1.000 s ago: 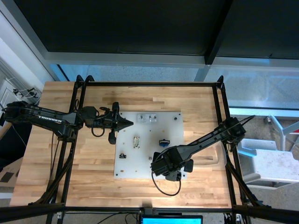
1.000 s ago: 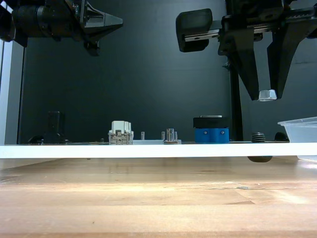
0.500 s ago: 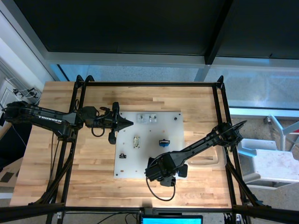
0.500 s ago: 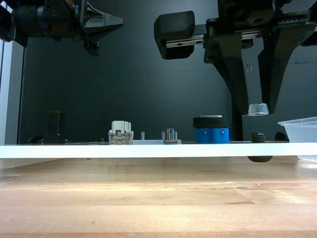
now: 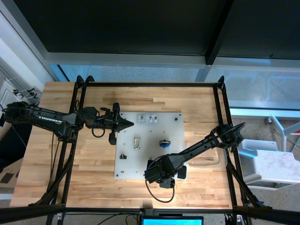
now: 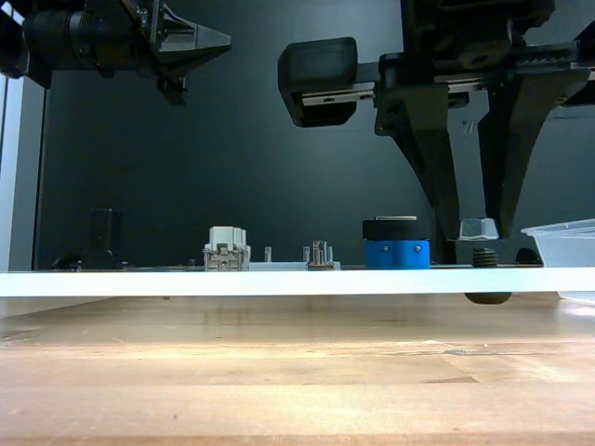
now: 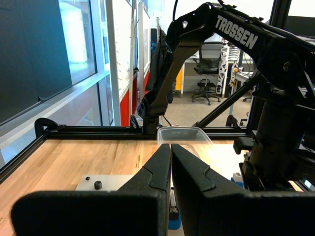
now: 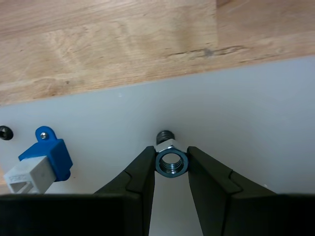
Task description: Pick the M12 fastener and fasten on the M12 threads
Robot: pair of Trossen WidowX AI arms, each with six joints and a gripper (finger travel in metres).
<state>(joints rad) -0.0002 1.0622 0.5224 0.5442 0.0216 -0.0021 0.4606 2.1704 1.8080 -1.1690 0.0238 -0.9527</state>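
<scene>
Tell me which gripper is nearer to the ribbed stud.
Right. The right gripper holds the nut just above the stud; the left gripper hangs over the far left corner of the board.

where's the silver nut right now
Low view, right side: the small silver hex nut is clamped in the right gripper just above the black ribbed stud; the left gripper hangs over the white board's left edge.

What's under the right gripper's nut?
The bare ribbed stud, just below, not touching. Right gripper grips the nut; from above its arm hides both. Left gripper hangs shut at the board's left edge.
</scene>
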